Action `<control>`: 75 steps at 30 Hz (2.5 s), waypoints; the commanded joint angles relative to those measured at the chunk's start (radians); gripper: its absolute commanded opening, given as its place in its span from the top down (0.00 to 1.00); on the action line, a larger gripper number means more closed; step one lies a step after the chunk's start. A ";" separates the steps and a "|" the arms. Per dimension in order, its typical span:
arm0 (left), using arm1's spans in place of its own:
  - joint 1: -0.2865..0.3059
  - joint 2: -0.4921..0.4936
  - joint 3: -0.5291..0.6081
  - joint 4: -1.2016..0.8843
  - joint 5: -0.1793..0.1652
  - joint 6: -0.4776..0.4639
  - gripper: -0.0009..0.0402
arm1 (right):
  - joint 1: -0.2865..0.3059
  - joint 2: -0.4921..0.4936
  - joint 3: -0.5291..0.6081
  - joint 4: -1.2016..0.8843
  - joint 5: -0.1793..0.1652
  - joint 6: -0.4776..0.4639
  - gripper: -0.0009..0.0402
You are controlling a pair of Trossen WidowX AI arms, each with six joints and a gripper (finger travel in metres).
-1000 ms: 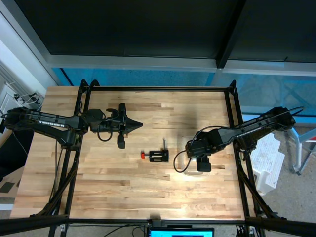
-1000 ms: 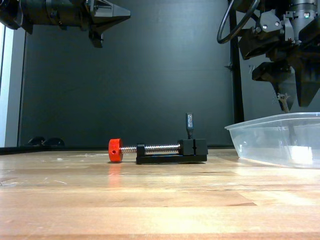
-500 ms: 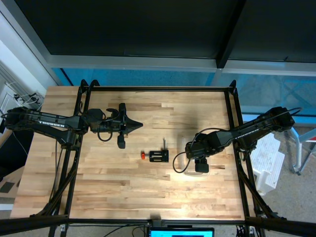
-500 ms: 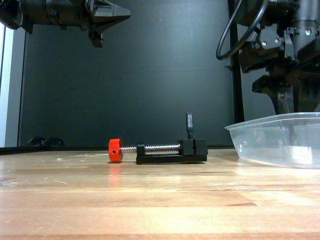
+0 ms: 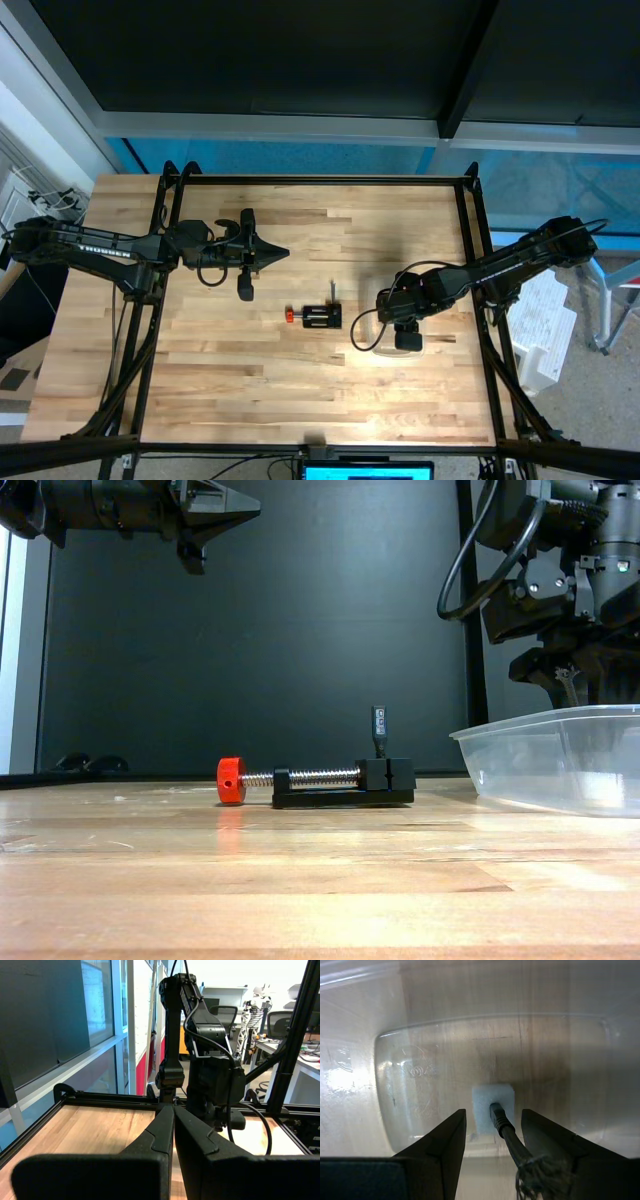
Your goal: Pick the usb-c connector and install on the hub
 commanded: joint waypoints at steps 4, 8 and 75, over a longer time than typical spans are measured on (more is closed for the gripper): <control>0.000 0.000 0.000 0.000 0.000 0.000 0.98 | 0.001 -0.001 -0.001 0.010 0.002 -0.002 0.69; 0.000 0.000 0.000 0.000 0.000 0.000 0.98 | 0.000 -0.001 -0.001 0.010 0.011 -0.001 0.74; 0.000 0.000 0.000 0.000 0.000 0.000 0.98 | -0.004 -0.082 0.302 -0.256 0.027 -0.017 0.98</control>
